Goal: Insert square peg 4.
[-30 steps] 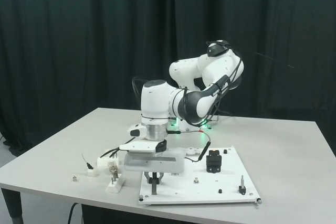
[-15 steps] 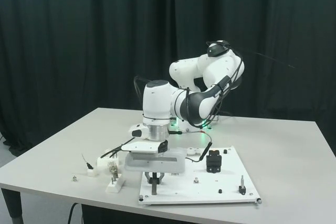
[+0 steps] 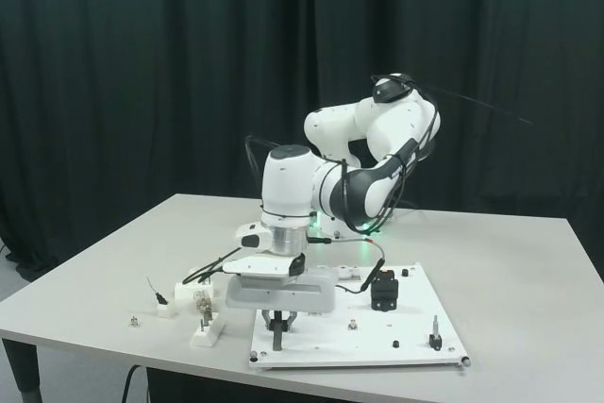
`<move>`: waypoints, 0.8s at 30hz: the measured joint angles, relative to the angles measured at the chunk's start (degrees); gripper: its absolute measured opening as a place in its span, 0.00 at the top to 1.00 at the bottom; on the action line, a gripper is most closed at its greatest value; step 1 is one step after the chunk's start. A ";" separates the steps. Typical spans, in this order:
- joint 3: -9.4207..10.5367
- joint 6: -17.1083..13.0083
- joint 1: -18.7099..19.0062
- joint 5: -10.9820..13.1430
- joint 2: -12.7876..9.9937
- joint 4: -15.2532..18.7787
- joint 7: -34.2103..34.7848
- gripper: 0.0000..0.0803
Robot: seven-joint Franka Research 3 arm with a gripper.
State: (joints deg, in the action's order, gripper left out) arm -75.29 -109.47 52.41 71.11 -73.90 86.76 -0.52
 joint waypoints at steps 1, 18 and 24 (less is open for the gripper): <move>0.01 0.00 -0.04 -0.13 -0.03 -0.11 0.08 0.82; 0.53 2.30 -2.68 -2.58 -0.21 -3.98 3.07 0.82; 0.91 5.00 -4.74 -3.71 -0.26 -6.97 4.50 0.82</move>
